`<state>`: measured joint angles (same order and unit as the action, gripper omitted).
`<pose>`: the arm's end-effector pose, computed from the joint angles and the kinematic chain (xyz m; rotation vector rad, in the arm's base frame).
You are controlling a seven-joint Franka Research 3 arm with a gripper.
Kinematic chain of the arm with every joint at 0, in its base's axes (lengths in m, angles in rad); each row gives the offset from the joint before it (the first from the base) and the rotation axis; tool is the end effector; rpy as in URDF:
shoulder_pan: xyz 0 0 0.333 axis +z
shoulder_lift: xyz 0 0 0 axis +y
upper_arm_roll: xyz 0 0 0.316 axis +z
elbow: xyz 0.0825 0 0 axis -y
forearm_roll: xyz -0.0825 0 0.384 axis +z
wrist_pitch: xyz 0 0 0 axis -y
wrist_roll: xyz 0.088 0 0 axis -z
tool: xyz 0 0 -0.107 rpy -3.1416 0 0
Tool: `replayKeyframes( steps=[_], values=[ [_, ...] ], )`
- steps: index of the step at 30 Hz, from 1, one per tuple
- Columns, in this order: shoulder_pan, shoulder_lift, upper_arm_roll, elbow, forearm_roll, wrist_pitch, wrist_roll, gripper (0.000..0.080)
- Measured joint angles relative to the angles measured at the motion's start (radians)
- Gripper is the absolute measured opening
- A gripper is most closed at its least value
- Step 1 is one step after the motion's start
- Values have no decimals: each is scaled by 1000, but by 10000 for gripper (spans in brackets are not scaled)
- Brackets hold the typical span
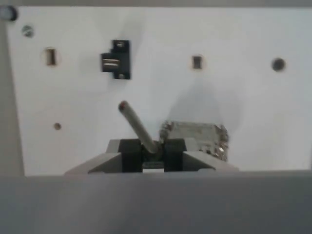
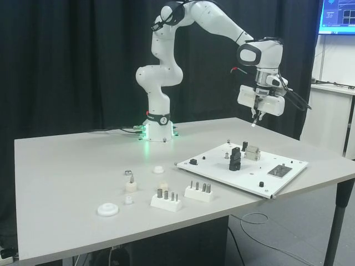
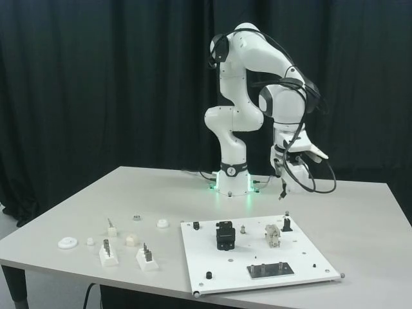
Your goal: Insert USB.
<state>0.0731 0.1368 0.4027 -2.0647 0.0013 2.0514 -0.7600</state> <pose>0.4943 0.2509 0.3620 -2.4955 -1.7731 0.1994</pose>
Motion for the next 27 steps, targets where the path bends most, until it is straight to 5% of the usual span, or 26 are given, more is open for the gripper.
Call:
replayKeyframes(
  steps=[11, 27],
  values=[
    [0, 1, -4, -13, 43, -33, -54, 91],
    [0, 1, -25, -86, 205, 29, -285, 91]
  ],
)
